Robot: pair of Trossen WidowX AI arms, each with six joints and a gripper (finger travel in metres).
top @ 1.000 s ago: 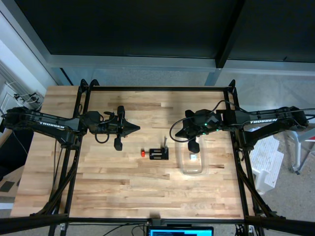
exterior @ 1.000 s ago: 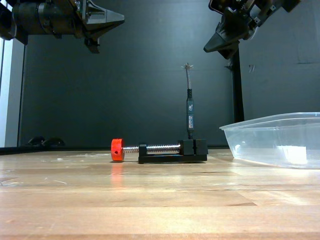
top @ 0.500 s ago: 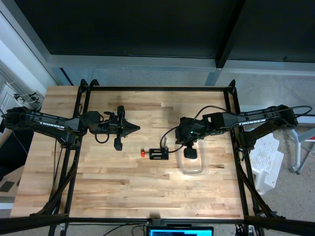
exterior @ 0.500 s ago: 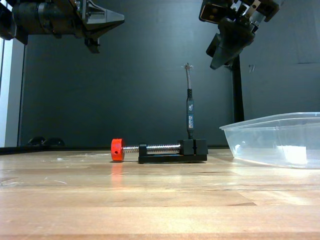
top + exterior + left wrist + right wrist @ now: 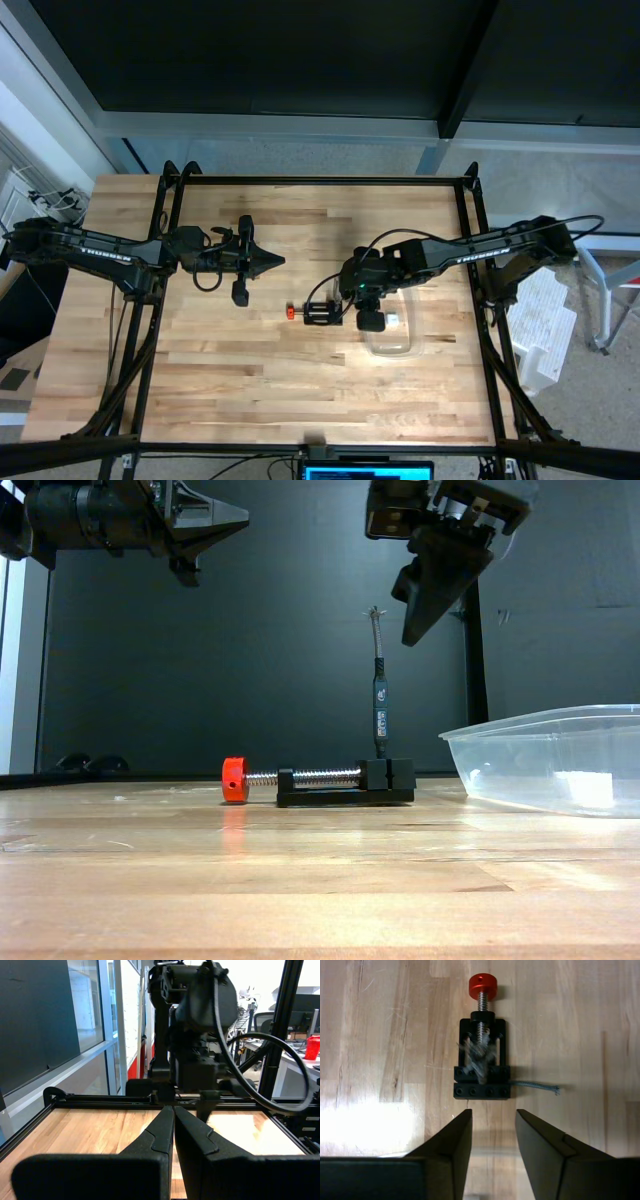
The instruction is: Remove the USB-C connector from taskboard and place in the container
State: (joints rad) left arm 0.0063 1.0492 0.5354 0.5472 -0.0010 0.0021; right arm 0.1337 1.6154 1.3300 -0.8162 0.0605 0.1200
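Right claw (image 5: 493, 1111), released, is moved from container (image 5: 540, 755) toward taskboard (image 5: 482, 1090); USB-C connector (image 5: 381, 708) should be straddled squarely. Left claw (image 5: 173, 1107), clenched, is parked toward table's (image 5: 250, 370) left edge.

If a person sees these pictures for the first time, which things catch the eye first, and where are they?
The open right gripper hovers high beside the USB-C connector, which stands upright in the black taskboard with its orange-red knob, at mid-table. The clear container sits to the right of it, and the left gripper, shut, is parked high at the left.
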